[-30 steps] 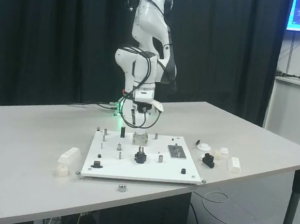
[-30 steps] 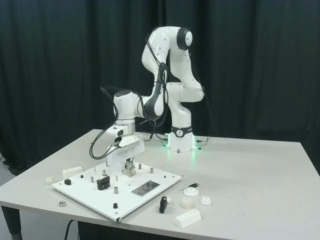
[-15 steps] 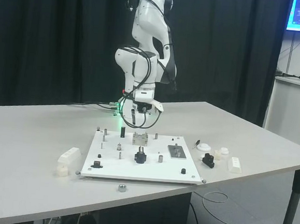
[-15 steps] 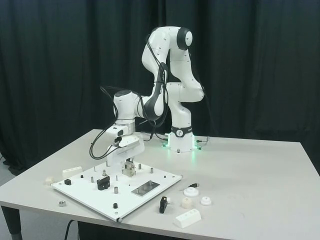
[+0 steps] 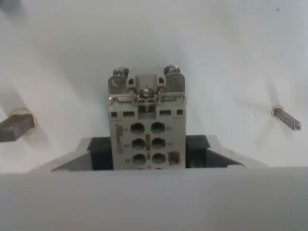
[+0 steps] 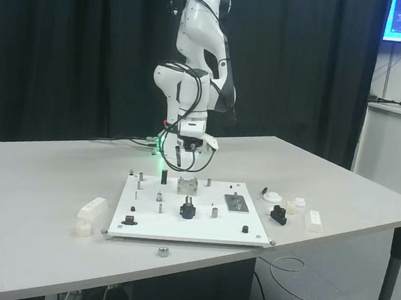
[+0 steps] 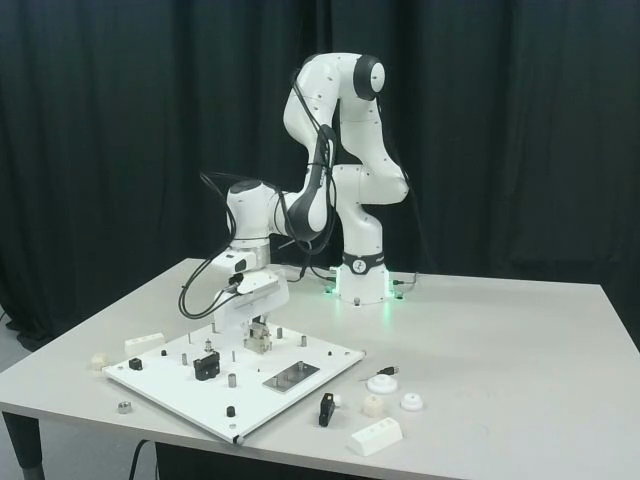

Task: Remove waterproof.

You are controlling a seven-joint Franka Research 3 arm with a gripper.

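Connector block [image 5: 147,126], grey with rows of round sockets and two screws on its top edge, is the part the task concerns; it stands upright on the white board [image 6: 202,219], near the board's middle and towards the edge closest to the robot's base. The gripper [image 6: 188,168] hangs directly above the block, and the wrist view looks straight down onto it, with the block centred between the dark inner faces on either side. Whether the pincer is spread or pressed together cannot be told: the room views are too distant and the wrist view shows no fingertips clearly.

To do this step well, the arm should probably descend straight down, holding the block centred, so that each finger passes one flat side without catching the screws or clamp plate at the top. A square grip low on the body seems wise, then a vertical pull without twisting, since the block may sit tightly in its seat. A metal peg [image 5: 287,118] beside the block and another peg [image 5: 16,126] on the opposite side stand apart from it, so they look unlikely to interfere.
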